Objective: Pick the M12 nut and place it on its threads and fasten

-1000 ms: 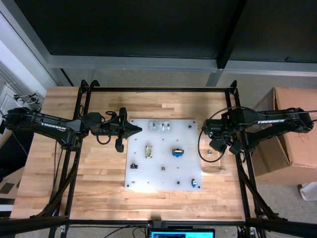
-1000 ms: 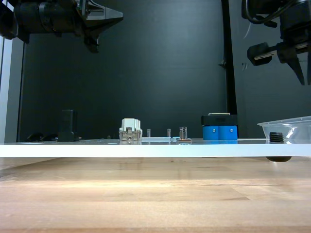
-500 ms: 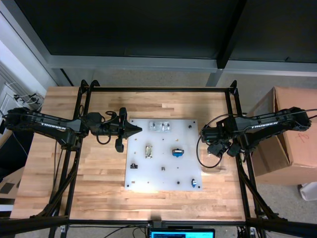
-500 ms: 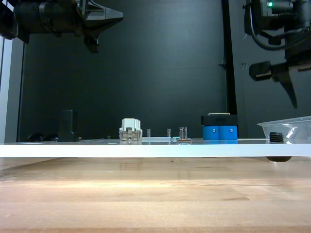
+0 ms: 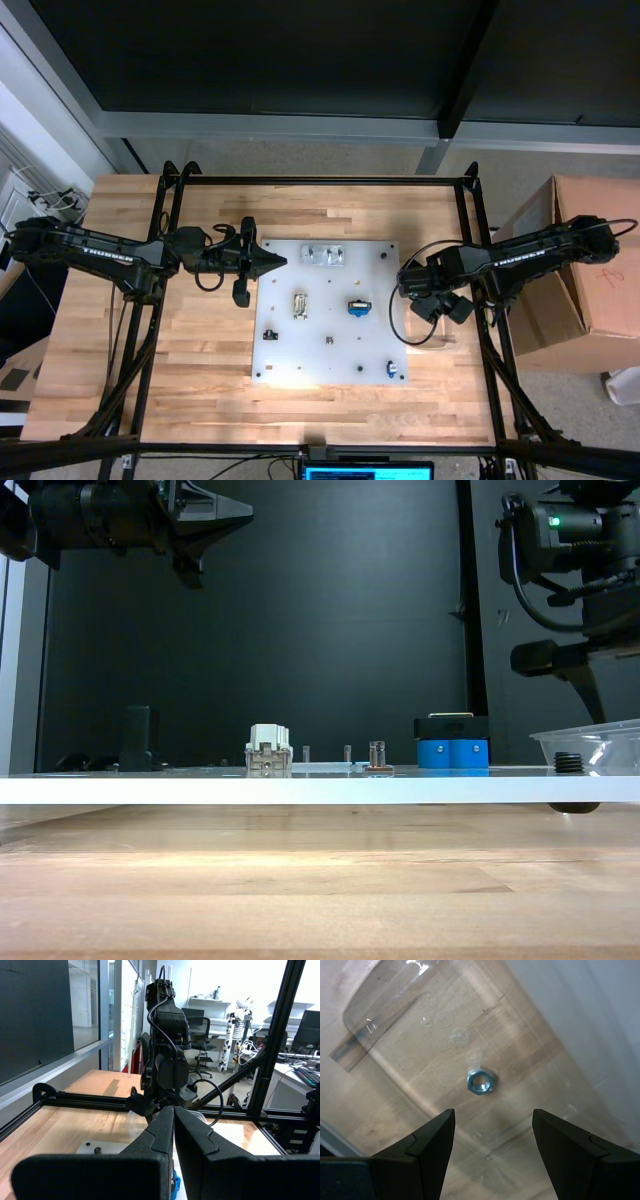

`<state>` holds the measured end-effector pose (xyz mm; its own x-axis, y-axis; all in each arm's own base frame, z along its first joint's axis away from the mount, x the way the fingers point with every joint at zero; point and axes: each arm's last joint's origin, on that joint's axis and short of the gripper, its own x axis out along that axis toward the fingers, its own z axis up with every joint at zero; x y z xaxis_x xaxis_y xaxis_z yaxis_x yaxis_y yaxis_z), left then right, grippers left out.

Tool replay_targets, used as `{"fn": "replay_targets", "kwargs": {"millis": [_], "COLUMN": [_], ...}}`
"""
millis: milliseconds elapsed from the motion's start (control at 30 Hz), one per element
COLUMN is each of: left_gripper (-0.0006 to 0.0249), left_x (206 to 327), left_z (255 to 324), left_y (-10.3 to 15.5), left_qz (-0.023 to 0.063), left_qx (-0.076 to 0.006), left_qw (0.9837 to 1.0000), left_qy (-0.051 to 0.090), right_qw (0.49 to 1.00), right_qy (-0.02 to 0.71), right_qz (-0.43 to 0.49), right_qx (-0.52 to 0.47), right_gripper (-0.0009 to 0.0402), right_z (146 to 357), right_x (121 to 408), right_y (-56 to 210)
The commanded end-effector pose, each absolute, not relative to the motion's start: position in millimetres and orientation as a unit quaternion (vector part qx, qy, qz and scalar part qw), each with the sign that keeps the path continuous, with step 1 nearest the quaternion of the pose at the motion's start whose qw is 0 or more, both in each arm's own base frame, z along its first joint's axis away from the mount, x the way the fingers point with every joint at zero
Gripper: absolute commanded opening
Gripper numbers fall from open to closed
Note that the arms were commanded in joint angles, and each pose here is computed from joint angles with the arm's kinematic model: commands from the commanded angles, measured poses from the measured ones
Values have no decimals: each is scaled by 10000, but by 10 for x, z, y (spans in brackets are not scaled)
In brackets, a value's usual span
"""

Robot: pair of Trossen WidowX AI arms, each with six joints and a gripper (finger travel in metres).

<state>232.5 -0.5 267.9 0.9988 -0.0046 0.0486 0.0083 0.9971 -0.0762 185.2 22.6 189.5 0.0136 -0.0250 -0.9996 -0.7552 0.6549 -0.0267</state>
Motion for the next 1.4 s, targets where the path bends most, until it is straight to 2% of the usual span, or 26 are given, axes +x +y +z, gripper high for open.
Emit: {"fn": "replay_targets", "kwargs": {"millis": [33,567,767,1400], "left_gripper": [0,0,0,0], "left_x": [2326,2326,2326,2326], "left_z": [2679,2678,2678,2679], "left_y": [-4,-4,-5,-5], "left_qz": [-32,-32,-34,-34], "left_qx": [-382,-382,-382,-382], "left_qw": [9990,9990,9990,9990], "left_qy": [-244,-242,-242,-244], "right_qw": [6442,6604,6635,6641], "right_qy": [6463,6299,6313,6290], "right_qz": [2797,2767,2787,2801], "right_qx": [-2984,-3008,-2891,-2914], "right_gripper": [216,214,200,84], "right_z": [1832,1541,1470,1462], "right_x": [1854,1843,1805,1802], "right_y": [240,298,307,314]}}
